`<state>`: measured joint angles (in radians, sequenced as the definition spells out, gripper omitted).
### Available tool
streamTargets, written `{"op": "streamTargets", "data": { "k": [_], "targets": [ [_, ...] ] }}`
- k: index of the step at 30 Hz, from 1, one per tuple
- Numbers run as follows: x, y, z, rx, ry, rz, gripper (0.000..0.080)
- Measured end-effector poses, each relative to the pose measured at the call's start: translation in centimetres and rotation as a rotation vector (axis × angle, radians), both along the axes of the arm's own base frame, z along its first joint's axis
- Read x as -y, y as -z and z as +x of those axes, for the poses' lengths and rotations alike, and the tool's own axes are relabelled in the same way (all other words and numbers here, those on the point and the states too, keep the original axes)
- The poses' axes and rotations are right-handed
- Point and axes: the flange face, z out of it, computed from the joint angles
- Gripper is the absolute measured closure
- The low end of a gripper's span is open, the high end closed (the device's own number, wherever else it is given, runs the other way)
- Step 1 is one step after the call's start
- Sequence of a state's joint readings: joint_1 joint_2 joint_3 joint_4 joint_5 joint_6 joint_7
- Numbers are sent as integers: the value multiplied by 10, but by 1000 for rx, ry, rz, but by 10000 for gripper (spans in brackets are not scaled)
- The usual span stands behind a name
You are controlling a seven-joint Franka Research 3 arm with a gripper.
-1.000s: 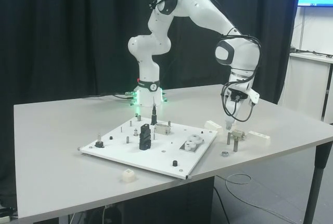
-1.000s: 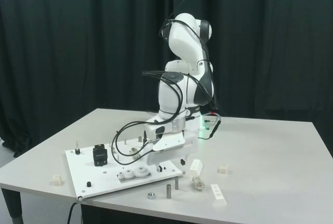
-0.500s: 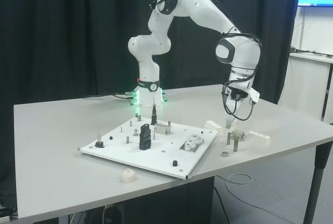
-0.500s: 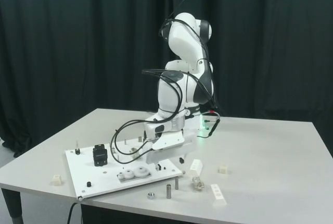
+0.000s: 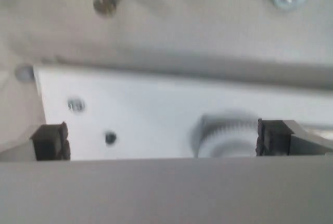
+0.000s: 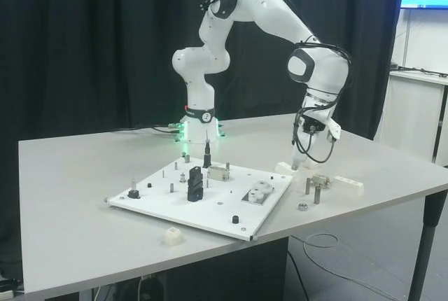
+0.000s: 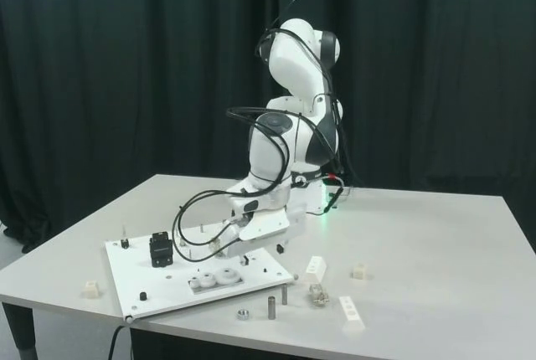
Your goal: Remove square peg 3.
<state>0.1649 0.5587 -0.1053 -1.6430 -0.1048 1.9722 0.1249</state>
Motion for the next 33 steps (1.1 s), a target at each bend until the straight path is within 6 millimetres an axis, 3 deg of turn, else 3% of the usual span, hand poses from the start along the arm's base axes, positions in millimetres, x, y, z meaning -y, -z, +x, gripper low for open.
{"op": "streamTargets", "data": {
  "k": [10,33],
  "targets": [
    [25,1,-25,-79,-18,-46,3],
    [61,23,-113,-67,-10,-94,3]
  ]
}}
